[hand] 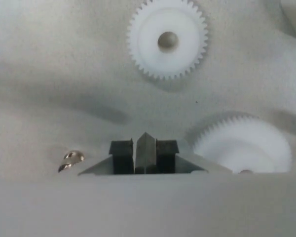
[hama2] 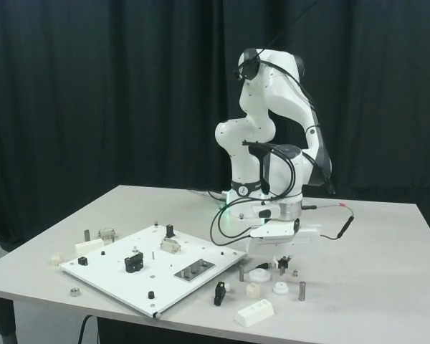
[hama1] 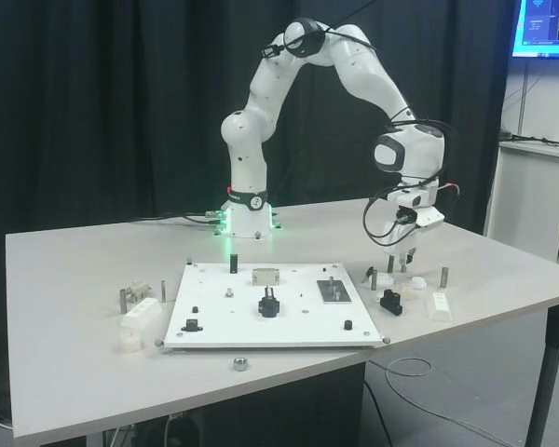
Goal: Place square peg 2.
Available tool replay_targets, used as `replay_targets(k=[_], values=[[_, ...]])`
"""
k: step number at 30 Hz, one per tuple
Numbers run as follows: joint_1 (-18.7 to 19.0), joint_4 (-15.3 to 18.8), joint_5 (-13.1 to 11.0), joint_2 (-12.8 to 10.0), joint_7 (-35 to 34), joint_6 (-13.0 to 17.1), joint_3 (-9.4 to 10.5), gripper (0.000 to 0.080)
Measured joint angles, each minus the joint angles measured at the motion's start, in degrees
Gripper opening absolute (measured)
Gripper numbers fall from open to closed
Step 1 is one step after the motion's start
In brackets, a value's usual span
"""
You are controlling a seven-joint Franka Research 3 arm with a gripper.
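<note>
Gripper above the grey table: we see its jaws clamped on square peg 2, upright between the pads; white gear at 12 o'clock.

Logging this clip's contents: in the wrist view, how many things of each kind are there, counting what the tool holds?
White gears: 2
Square peg, clamped in the tool: 1
Small metal part: 1
Total: 4

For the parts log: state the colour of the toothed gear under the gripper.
White, clearest in the wrist view: gear.
</note>
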State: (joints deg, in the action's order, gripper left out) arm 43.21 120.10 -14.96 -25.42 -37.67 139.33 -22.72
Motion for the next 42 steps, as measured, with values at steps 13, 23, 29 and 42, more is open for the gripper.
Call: replay_targets(k=[13, 23, 29, 42], values=[[-0.24, 0.00, 0.00, -1.41, 0.00, 2.21, 0.66, 0.0094], [-0.25, 0.00, 0.00, -2.06, 0.00, 3.14, 0.79, 0.0094], [-0.34, -0.02, 0.00, -2.09, 0.00, 3.16, 0.79, 0.0276], [-0.35, -0.23, 0.00, -0.31, 0.00, 2.26, 0.83, 0.0581]])
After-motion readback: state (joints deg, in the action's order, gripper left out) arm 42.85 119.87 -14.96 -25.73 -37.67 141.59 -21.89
